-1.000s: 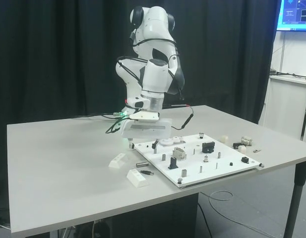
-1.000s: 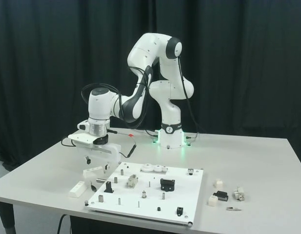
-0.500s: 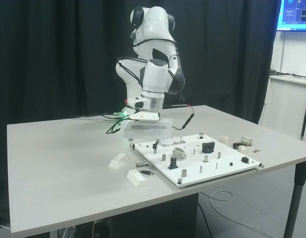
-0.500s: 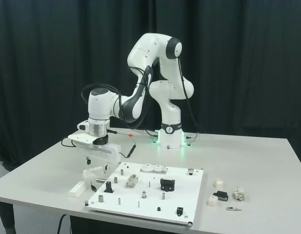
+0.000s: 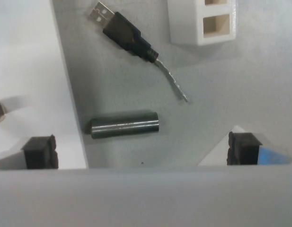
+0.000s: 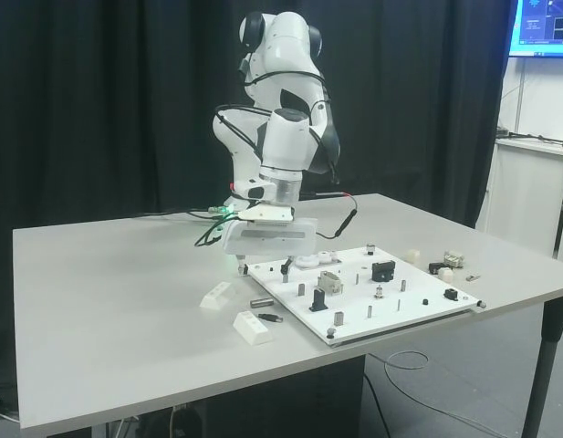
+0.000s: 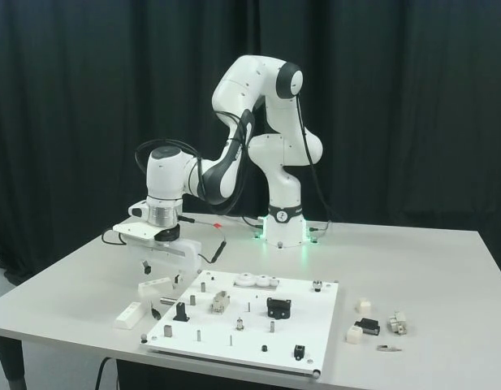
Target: Remove square peg 2.
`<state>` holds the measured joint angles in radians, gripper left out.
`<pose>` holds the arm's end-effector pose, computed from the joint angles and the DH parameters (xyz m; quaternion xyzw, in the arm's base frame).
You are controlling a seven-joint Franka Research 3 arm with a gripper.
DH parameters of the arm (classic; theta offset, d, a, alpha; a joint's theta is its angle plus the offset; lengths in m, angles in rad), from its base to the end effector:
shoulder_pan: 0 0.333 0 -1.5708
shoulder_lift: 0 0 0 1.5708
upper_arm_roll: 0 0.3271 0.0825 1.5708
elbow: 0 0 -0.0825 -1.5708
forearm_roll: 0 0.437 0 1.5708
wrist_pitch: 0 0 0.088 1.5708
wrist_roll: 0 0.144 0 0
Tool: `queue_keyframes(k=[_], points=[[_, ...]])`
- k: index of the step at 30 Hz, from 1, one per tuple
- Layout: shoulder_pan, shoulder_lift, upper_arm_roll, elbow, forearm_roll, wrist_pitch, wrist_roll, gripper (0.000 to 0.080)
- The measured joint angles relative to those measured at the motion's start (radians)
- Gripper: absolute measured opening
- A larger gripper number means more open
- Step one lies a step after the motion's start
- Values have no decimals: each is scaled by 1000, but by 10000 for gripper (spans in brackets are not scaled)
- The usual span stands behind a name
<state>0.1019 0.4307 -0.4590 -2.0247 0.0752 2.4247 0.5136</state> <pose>0.6017 -0.2254 0.1910 0.9006 -0.4291 0.0138 0.0671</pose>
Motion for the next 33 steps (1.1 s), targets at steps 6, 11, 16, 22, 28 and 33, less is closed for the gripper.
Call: queue_keyframes(k=[6, 11, 16, 22, 28, 33], points=[[0, 0, 0, 1, 0, 0, 0, 800], [0, 0, 0, 1, 0, 0, 0, 800], [0, 0, 0, 3, 0, -1, 0, 800], [0, 0, 0, 10, 0, -8, 0, 800], [0, 0, 3, 19, 2, -23, 0, 800], [0, 0, 13, 26, 16, -32, 0, 800]])
